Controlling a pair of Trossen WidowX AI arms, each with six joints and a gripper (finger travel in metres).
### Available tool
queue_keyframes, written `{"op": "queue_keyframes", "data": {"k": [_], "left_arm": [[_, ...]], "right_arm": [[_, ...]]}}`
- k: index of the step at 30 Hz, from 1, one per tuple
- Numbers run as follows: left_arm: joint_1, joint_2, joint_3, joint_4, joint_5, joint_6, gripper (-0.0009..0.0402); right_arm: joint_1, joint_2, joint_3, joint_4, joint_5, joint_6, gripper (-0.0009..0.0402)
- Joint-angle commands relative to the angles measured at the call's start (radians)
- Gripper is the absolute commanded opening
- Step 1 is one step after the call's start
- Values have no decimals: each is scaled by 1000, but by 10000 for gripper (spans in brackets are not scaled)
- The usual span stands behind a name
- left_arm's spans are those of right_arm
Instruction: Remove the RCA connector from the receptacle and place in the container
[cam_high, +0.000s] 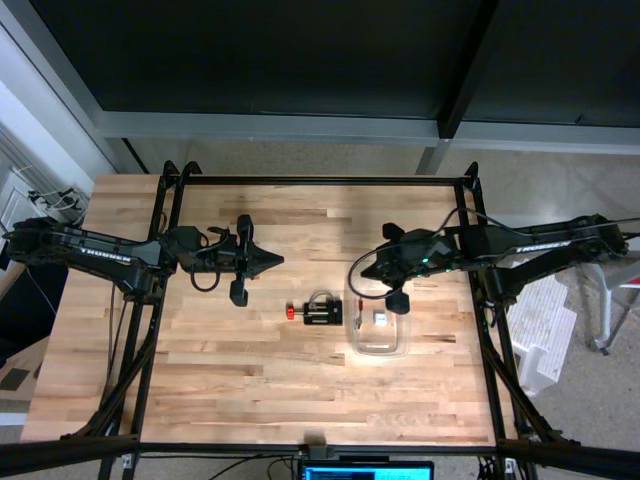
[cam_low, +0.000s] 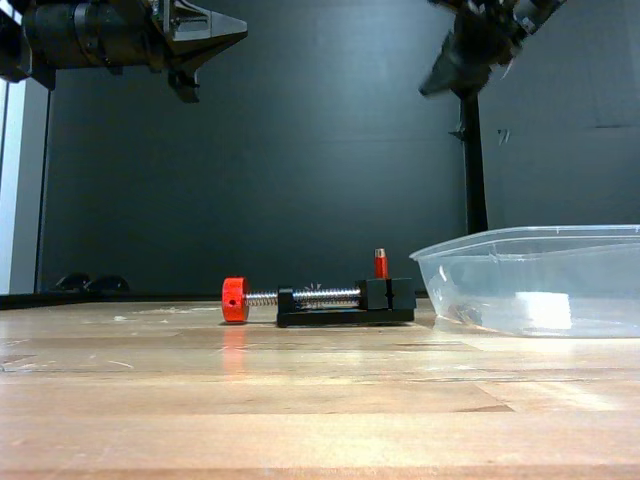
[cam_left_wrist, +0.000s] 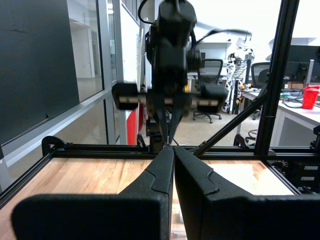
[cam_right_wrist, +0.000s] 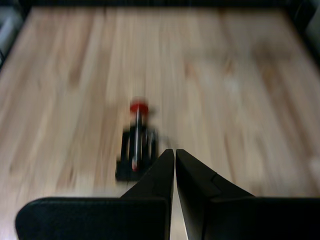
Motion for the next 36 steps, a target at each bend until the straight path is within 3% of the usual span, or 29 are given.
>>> {"op": "queue_keyframes", "data": {"k": [1, 9, 15, 19, 22, 36], "left_arm": [[0, 0, 0, 0, 0, 0, 0], [0, 0, 0, 0, 0, 0, 0], [0, 0, 0, 0, 0, 0, 0], [0, 0, 0, 0, 0, 0, 0], [0, 0, 0, 0, 0, 0, 0], [0, 0, 0, 0, 0, 0, 0]], "right_arm": [[-22, -48, -45, 132, 2, -32, -1], [-51, -132, -209, 519, -3, -46, 0], [-54, -137, -311, 731, -80, -46, 0], [-54, -137, -352, 816, -68, -32, 0], [-54, -137, -366, 826, -22, -26, 0], [-54, -137, -396, 894, -28, -19, 0]]}}
